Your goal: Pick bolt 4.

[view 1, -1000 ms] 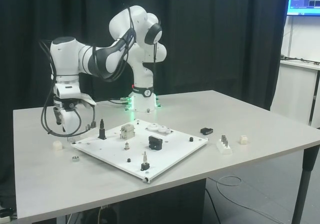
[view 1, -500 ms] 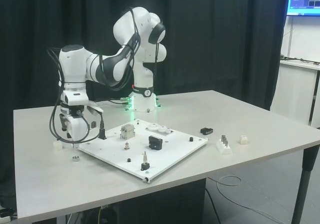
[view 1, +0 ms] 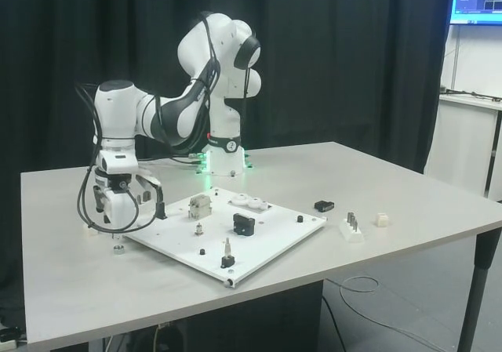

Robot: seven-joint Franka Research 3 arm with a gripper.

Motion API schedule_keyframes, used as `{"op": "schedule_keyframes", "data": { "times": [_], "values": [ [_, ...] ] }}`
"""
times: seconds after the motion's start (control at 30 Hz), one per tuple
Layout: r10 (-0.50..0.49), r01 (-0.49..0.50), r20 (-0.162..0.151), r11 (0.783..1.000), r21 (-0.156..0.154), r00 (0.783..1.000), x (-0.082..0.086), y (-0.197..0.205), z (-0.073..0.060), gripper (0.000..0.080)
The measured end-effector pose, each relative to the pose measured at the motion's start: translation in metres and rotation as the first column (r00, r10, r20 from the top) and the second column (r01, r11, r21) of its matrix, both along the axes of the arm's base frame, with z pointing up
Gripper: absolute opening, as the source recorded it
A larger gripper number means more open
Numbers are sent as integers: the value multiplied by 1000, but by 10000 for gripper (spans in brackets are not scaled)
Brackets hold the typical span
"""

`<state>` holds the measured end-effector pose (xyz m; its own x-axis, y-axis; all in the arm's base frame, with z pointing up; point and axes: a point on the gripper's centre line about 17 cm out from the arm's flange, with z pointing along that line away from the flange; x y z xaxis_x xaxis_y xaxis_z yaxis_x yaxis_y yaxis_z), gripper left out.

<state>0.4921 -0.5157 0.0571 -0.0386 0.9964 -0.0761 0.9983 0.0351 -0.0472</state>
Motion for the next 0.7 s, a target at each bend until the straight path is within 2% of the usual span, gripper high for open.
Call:
{"op": "schedule_keyframes", "data": {
  "times": [0.27,0.7],
  "values": [
    [1,-1,3,1000,-7,1000,-3,0,-7,800],
    [8,-8,8,1000,6,1000,-1,8,-16,800]
  ]
}}
